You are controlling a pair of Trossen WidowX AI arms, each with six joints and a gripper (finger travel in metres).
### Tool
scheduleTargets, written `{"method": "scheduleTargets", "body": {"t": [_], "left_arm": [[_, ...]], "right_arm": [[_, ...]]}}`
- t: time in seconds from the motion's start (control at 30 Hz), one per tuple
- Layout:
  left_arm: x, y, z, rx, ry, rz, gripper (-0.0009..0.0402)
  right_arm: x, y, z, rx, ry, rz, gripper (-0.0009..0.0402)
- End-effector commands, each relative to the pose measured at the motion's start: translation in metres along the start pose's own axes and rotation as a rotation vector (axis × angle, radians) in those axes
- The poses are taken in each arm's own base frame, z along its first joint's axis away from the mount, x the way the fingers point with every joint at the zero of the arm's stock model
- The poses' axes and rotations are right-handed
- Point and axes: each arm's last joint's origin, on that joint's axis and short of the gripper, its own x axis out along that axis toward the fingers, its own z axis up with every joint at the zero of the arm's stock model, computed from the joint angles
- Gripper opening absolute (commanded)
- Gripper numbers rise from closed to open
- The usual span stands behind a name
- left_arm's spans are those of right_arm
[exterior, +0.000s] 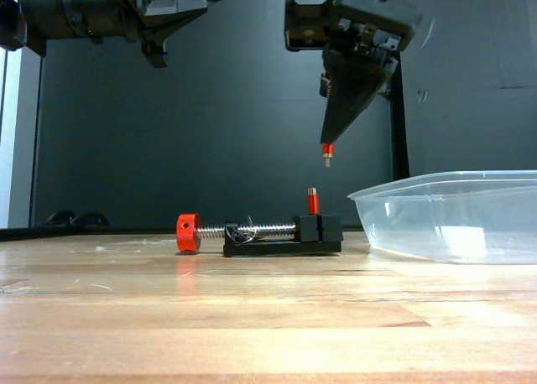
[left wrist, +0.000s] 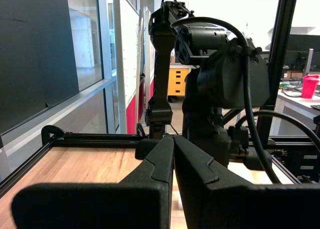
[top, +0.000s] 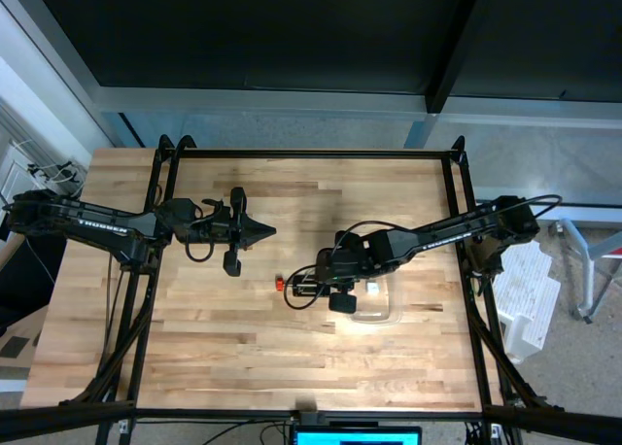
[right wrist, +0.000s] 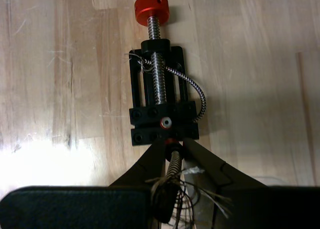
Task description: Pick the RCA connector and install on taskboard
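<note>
The taskboard (exterior: 281,237) (right wrist: 144,84) is a black block on the wooden table, with a red knob (exterior: 188,232) on a threaded rod and an upright red socket (exterior: 312,201) (right wrist: 165,122). My right gripper (exterior: 326,142) (right wrist: 171,141) points straight down above that socket, shut on the RCA connector (exterior: 327,155) (right wrist: 171,145), a small red-and-metal plug on a braided lead. The plug tip hangs a short gap above the socket and slightly to its right. From above, the right gripper (top: 309,285) covers most of the taskboard (top: 282,284). My left gripper (top: 264,231) (left wrist: 173,139) hovers shut and empty, off to the left.
A clear plastic tray (exterior: 453,220) (top: 393,311) stands on the table just right of the taskboard, with a small white piece (top: 372,288) inside. A braided lead (right wrist: 196,91) loops beside the board. Black frame rails (top: 311,154) border the table.
</note>
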Motion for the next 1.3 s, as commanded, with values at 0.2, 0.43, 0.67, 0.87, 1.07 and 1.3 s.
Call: {"method": "scheduleTargets", "body": {"t": [0.2, 0.43, 0.67, 0.87, 1.07, 1.3], "left_arm": [[0.000, 0.000, 0.000, 0.000, 0.000, 0.000, 0.0000], [0.000, 0.000, 0.000, 0.000, 0.000, 0.000, 0.0000], [0.000, 0.000, 0.000, 0.000, 0.000, 0.000, 0.0000], [0.000, 0.000, 0.000, 0.000, 0.000, 0.000, 0.0000], [0.000, 0.000, 0.000, 0.000, 0.000, 0.000, 0.0000], [0.000, 0.000, 0.000, 0.000, 0.000, 0.000, 0.0000]], "right_arm": [[0.012, 0.001, 0.009, 0.005, 0.011, -0.007, 0.0002], [0.020, 0.002, 0.011, 0.005, 0.022, -0.011, 0.0002], [0.021, 0.002, 0.011, 0.007, 0.024, -0.012, 0.0002], [0.021, 0.002, 0.011, 0.007, 0.025, -0.013, 0.0002], [0.023, 0.001, 0.009, 0.007, 0.032, -0.014, 0.0002], [0.024, 0.001, 0.008, 0.006, 0.033, -0.015, 0.0002]]}}
